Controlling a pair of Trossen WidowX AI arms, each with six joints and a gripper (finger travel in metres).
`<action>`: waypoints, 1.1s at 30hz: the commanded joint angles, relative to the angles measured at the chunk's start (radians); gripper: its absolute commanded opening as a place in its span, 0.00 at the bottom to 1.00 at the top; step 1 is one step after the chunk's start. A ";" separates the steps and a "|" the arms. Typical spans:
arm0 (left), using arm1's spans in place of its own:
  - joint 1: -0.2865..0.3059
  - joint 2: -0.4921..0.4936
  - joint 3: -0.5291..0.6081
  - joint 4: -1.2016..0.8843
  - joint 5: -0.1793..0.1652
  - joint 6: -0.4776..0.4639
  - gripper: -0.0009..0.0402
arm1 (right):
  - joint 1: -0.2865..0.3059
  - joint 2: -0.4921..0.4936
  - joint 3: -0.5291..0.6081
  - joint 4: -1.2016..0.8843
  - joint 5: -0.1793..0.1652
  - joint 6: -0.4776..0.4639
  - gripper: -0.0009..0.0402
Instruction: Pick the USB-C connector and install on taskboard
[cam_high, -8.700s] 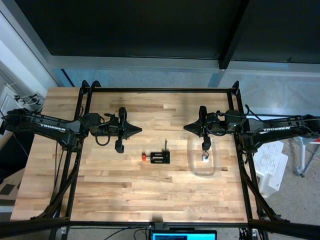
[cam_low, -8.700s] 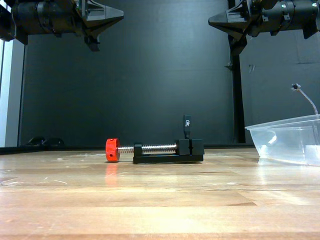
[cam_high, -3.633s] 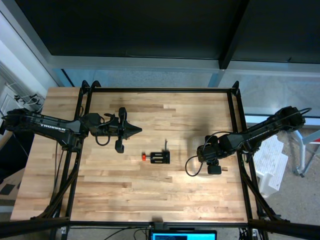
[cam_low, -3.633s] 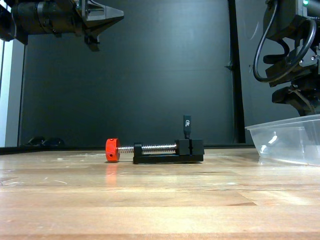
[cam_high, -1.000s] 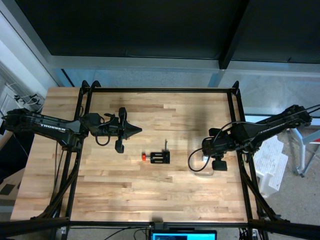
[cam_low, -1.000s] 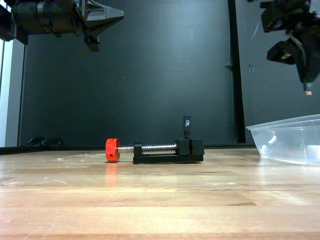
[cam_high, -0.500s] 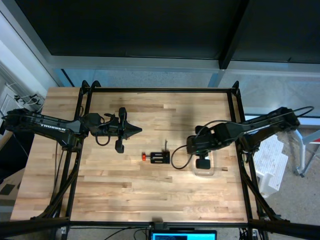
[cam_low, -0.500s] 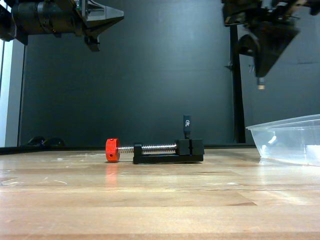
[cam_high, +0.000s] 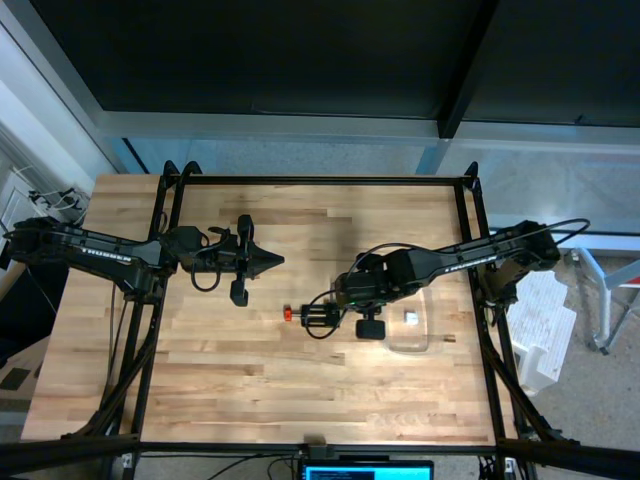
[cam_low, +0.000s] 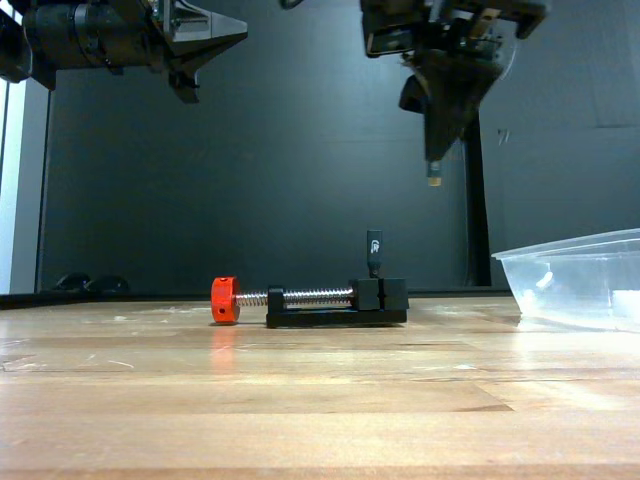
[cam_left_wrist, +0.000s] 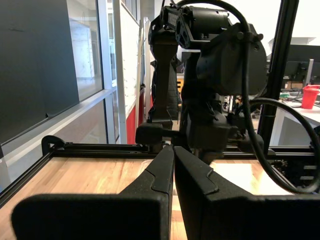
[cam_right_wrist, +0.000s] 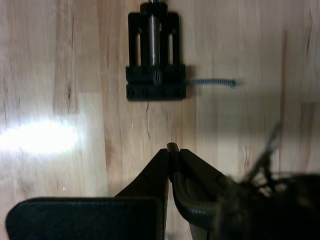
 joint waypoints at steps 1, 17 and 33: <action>0.000 0.000 0.000 0.000 0.000 0.000 0.02 | -0.001 0.035 0.031 0.008 -0.021 -0.002 0.02; 0.000 0.000 0.000 0.000 0.000 0.000 0.02 | -0.027 0.143 0.114 0.051 -0.035 -0.048 0.02; 0.000 0.000 0.000 0.000 0.000 0.000 0.02 | -0.038 0.177 0.106 0.093 -0.037 -0.059 0.02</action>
